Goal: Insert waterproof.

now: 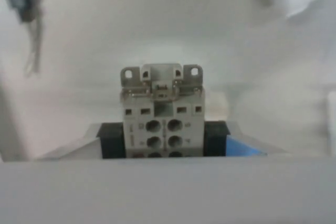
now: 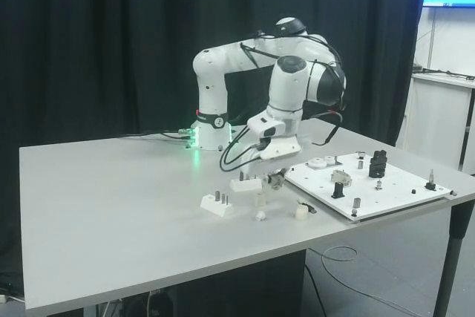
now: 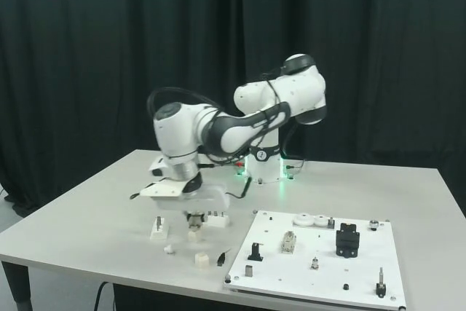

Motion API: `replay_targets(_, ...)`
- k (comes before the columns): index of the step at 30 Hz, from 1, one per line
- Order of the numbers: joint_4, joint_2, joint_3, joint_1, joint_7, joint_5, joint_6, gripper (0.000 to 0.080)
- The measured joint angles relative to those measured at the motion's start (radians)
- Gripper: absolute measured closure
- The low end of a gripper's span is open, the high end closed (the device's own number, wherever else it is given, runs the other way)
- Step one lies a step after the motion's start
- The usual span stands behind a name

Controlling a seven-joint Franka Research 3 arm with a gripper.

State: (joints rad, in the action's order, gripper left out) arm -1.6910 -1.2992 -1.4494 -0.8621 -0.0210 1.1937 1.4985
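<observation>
In the wrist view the waterproof connector (image 1: 163, 109), a grey block with round sockets and a metal latch on top, sits between two black fingers (image 1: 111, 140). My gripper (image 1: 164, 141) is shut on it. In the first room view the gripper (image 2: 275, 177) hangs just above the table, between the small white holders and the near-left edge of the white board (image 2: 386, 192). The second room view shows the gripper (image 3: 194, 219) low over the table, left of the white board (image 3: 291, 274). The connector itself is hard to make out in both room views.
Small white holders lie around the gripper: one with pins (image 2: 217, 206), one behind it (image 2: 244, 183), and a small block (image 2: 300, 213). The board carries a black fixture (image 2: 378, 163), a metal socket part (image 2: 342, 178), white gears (image 2: 323, 161) and posts. The arm's base (image 2: 207, 133) glows green.
</observation>
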Motion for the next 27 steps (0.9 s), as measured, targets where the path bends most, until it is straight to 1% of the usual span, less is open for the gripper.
replay_targets(6, -0.128, 0.003, -0.03, -0.138, 0.002, 0.019, 0.068, 0.0493)
replay_targets(9, -0.177, 0.007, -0.038, -0.198, 0.017, 0.026, 0.103, 0.0493)
replay_targets(13, -0.229, 0.019, -0.041, -0.269, 0.05, 0.037, 0.15, 0.0493)
replay_targets(19, -0.276, 0.03, -0.049, -0.359, 0.095, 0.054, 0.194, 0.0493)
replay_targets(27, -0.297, 0.041, -0.053, -0.456, 0.18, 0.058, 0.231, 0.0493)
